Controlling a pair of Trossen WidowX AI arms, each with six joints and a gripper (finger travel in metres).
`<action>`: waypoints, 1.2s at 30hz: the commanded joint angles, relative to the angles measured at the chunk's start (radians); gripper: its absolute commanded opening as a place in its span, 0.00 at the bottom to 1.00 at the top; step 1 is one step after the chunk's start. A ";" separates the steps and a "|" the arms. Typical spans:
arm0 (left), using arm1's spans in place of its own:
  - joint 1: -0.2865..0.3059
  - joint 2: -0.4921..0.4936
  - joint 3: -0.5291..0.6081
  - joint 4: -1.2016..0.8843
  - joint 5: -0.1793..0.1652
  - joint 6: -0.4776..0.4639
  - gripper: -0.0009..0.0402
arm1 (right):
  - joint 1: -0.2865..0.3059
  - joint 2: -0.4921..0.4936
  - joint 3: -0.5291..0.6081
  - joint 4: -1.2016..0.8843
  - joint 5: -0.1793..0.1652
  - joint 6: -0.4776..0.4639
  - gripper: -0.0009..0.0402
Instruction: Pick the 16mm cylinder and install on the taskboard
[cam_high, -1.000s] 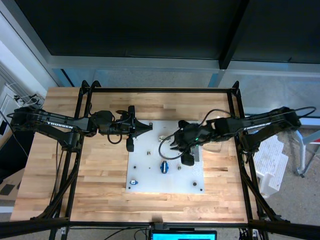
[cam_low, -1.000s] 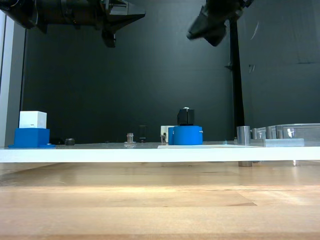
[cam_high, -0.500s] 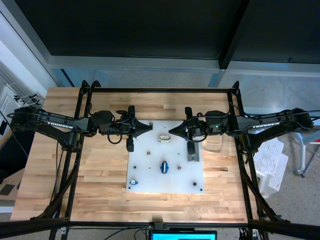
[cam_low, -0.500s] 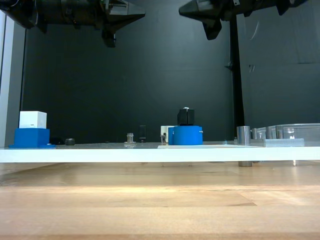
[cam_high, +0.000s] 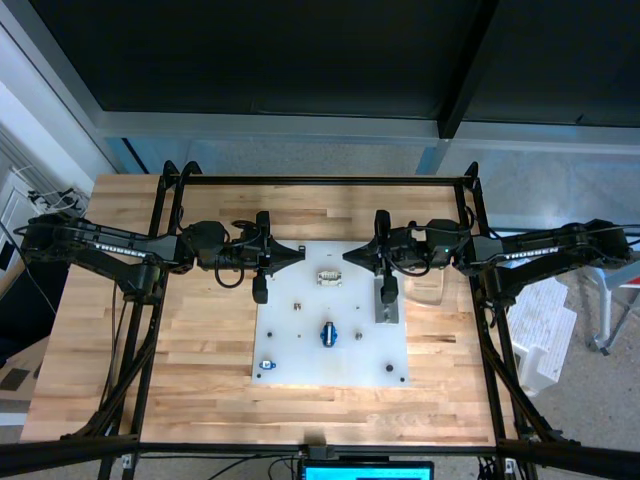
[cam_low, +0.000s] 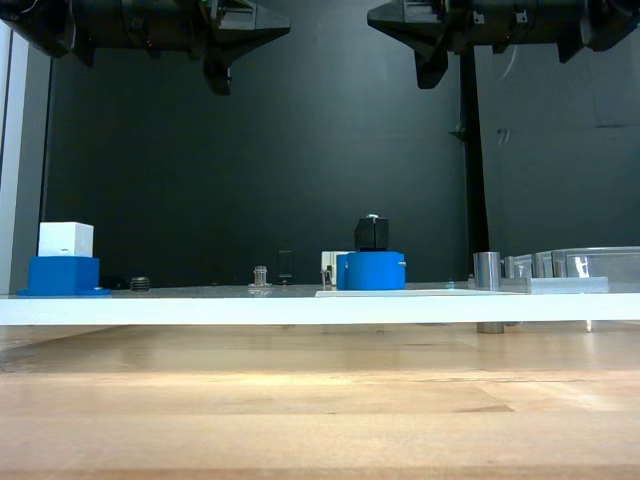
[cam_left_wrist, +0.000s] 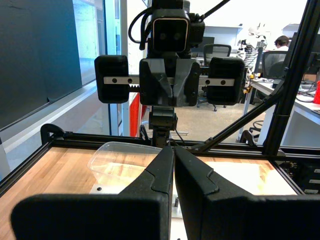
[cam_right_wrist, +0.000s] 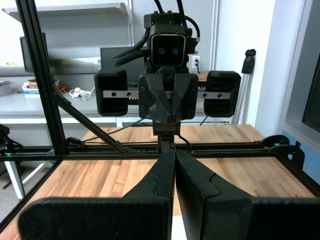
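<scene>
left gripper (cam_high: 300, 253): black fingers together, raised above taskboard (cam_high: 300, 365)
right gripper (cam_high: 346, 256): fingers together, raised, facing it
16mm cylinder (cam_high: 360, 336): silver round peg, upright on board beside blue connector (cam_high: 328, 334)
taskboard: flat white square
table (cam_high: 200, 350): pale wood planks

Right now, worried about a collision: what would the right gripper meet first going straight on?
Probably the left gripper, facing the right gripper tip to tip above the taskboard; only air between.

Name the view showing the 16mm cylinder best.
Low view: the 16mm cylinder stands upright on the taskboard. High view shows a speck; wrist views miss it. Left gripper and right gripper hover shut above the taskboard.
</scene>
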 joint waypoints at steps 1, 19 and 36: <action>0.000 0.000 0.000 0.000 0.000 0.000 0.02 | 0.000 0.001 -0.011 0.000 0.004 -0.002 0.02; 0.000 0.000 0.000 0.000 0.000 0.000 0.02 | -0.001 0.001 -0.017 0.013 0.027 -0.002 0.02; 0.000 0.000 0.000 0.000 0.000 0.000 0.02 | -0.002 0.001 -0.017 0.008 0.027 -0.001 0.02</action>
